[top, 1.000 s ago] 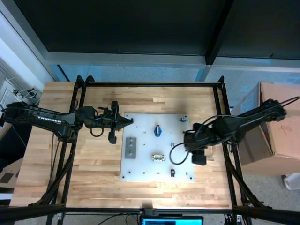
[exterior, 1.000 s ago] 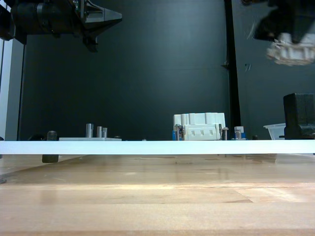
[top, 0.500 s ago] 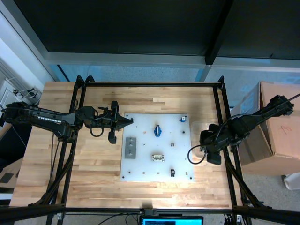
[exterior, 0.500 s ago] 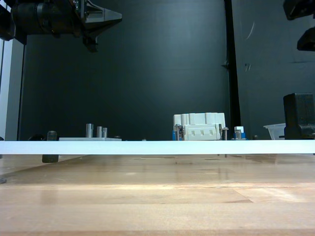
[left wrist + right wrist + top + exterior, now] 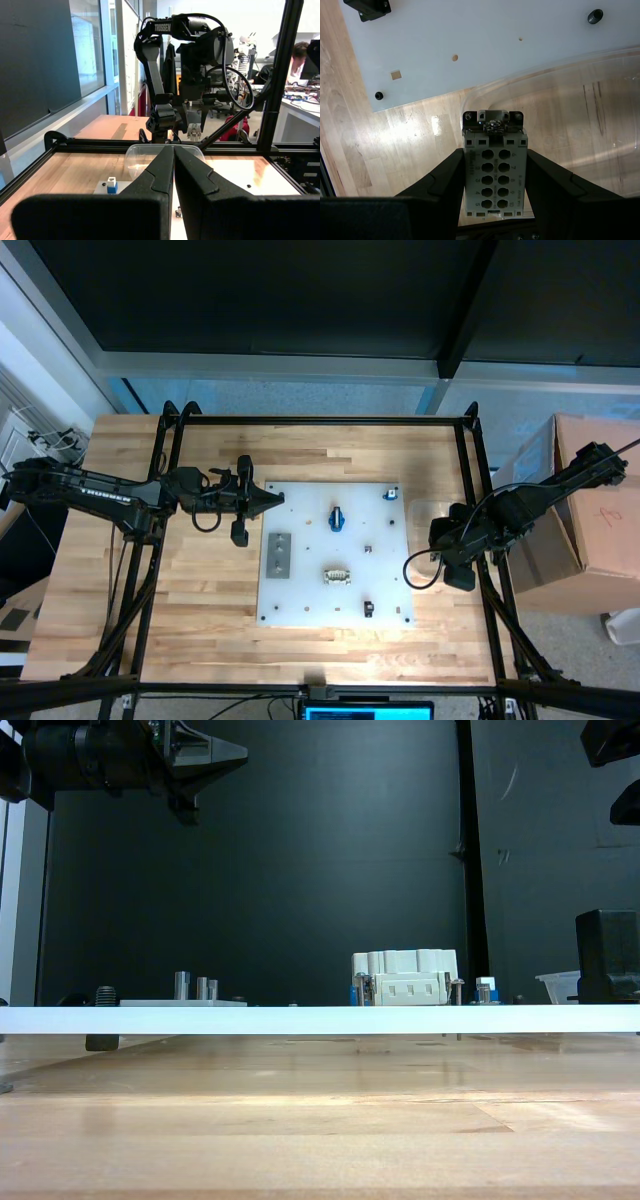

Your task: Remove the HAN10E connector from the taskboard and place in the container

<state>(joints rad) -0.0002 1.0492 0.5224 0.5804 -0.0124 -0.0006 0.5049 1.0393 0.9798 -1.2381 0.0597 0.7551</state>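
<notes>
Clamping the pale ten-hole HAN10E connector (image 5: 495, 175) (clear of its seat), the right gripper (image 5: 495, 154) hangs over the clear plastic container (image 5: 555, 70) at its rim. The left gripper (image 5: 174, 148), fingers closed empty, hovers over the white task board (image 5: 300, 590) at its far-left corner.

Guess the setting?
Probably a robotics lab: framed wooden table, white task board, workbenches behind. The left claw is shut above the board's far-left corner; right claw holds HAN10E connector over the container.

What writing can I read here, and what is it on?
"TROSSEN": black left arm, its left gripper shut, hovering over the white board's corner.
"TROSSEN": black right arm, left wrist view.
Digits on the grey HAN10E connector, clamped in the right gripper's jaws above the clear plastic container: too small.
Red mark on cardboard box: unreadable.
</notes>
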